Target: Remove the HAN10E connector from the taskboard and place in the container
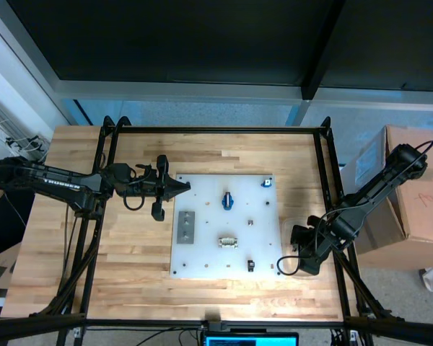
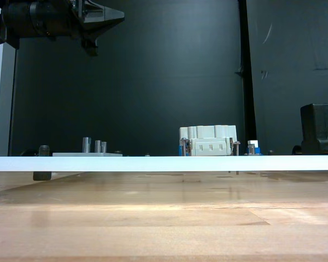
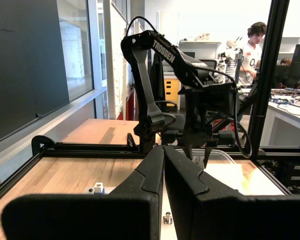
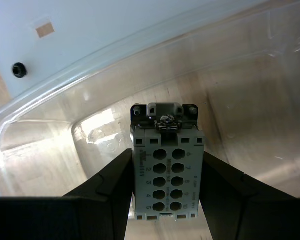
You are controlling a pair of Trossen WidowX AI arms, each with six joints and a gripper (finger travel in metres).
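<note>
Although the high view gives only the layout, it does place both arms. The left gripper (image 1: 175, 186) hangs over the left edge of the white taskboard (image 1: 202, 252). The right gripper (image 1: 303, 256) sits low just off the board's right edge, near its front corner. That view cannot show what the right claw carries.

The right wrist view can: the HAN10E connector (image 4: 166, 170) is pinched between the two black fingers (image 4: 110, 185), which close on its long sides. Its numbered pin face is turned to the camera and its metal screw end points away. The connector is clear of the board and hangs over the inside of the clear plastic container (image 4: 90, 65), whose rim runs just beside the board's edge. Whether it touches the container floor I cannot tell.

The left wrist view shows the left claw's fingers (image 3: 140, 185) pressed together with nothing between them, and beyond them the right arm (image 3: 150, 75) across the table.

Only the low view gives heights. The left gripper is well above the board, and a pale connector base (image 2: 208, 141) stands upright on it. The high view places that base near the board's front middle. A grey block (image 2: 87, 154) with short pegs lies towards the board's left.
</note>
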